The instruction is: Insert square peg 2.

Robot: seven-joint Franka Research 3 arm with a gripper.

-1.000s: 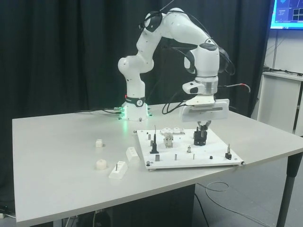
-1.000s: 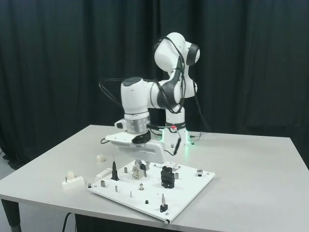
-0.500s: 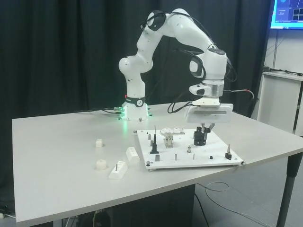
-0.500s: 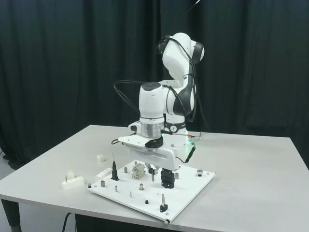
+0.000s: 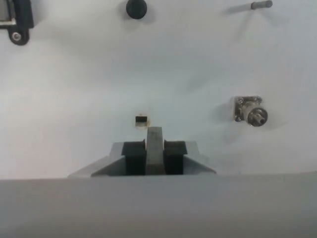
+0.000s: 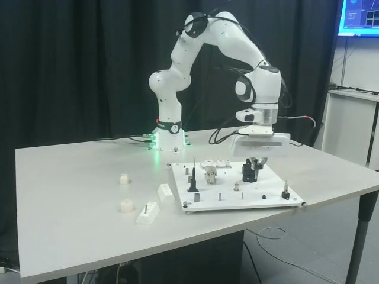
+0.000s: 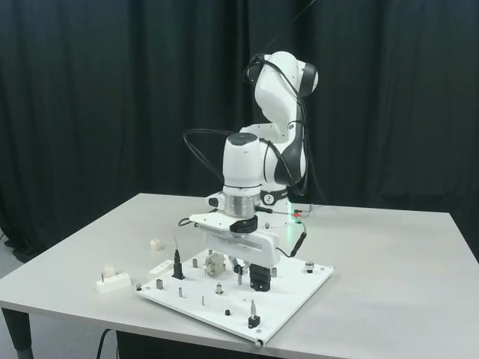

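Since a second ago my arm has swung along the white board (image 6: 237,198); gripper (image 5: 154,157) pinching the square peg (image 5: 154,148), I judge alignment over the square hole (image 5: 141,119) comes next.

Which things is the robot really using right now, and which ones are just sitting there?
Using:
- pincer
- grey square metal peg that it grips
- small square hole in the white board

Just sitting there:
- metal threaded connector
- black round knob
- white plastic blocks on the grey table
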